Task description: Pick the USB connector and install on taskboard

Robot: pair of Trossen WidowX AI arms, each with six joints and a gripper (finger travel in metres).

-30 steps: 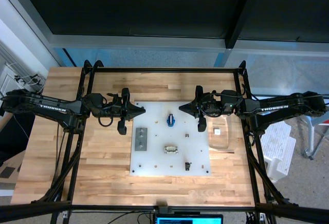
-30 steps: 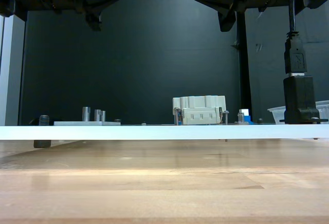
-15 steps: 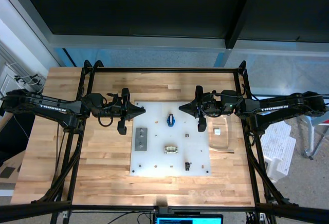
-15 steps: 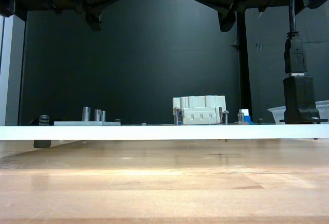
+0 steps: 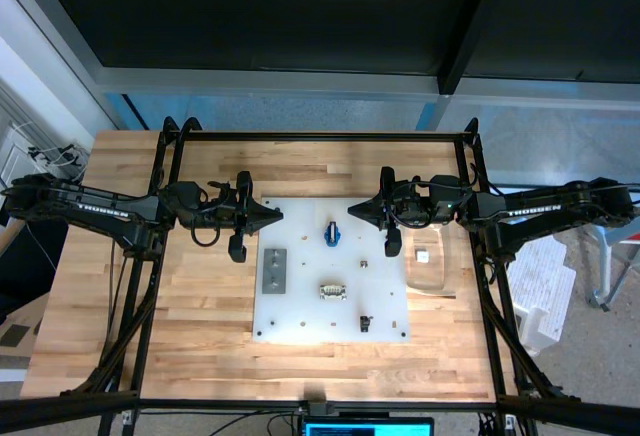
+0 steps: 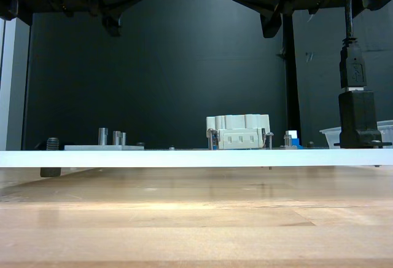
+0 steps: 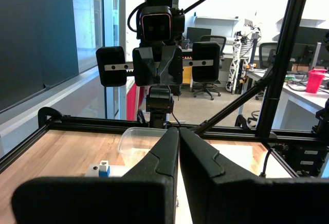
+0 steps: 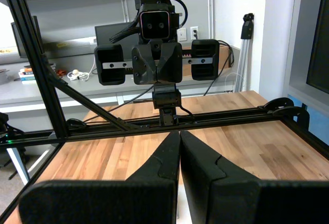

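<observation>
The USB connector (image 6: 354,74), a black plug with a thin cable rising from it, stands upright in the black socket (image 6: 359,123) near the taskboard's front edge. From above it shows only as a small black shape (image 5: 366,323). The white taskboard (image 5: 300,301) lies mid-table. My left gripper (image 5: 278,215) hovers high over the board's back left corner, shut and holding nothing (image 7: 179,131). My right gripper (image 5: 352,211) faces it from over the board's back right, also shut and holding nothing (image 8: 180,133). Neither one touches the connector.
On the board sit a blue fitting (image 5: 332,233), a grey block (image 5: 273,269) and a metal socket (image 5: 333,291). A clear plastic tray (image 5: 432,278) holding a small white piece (image 5: 423,255) rests beside the board's right edge. A black frame (image 5: 320,137) borders the table.
</observation>
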